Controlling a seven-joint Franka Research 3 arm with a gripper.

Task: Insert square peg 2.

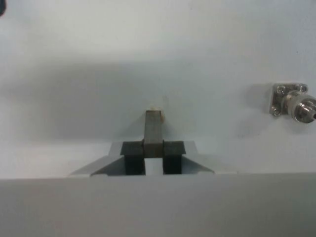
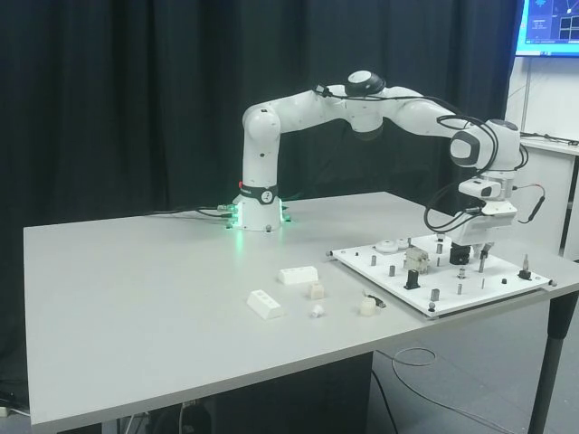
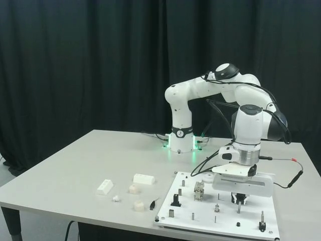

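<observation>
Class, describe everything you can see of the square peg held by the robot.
The square peg is a grey, metal-looking bar with flat sides and a squared end. It stands upright, pinched between the black jaws of the gripper, which close on its upper part. Its lower end points down at the white board, beside a small pale mark; whether it touches the board cannot be told.

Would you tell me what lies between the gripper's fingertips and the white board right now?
The grey square peg, clamped in the gripper, spans that stretch, its far end at the white board; the wrist view shows this.
</observation>
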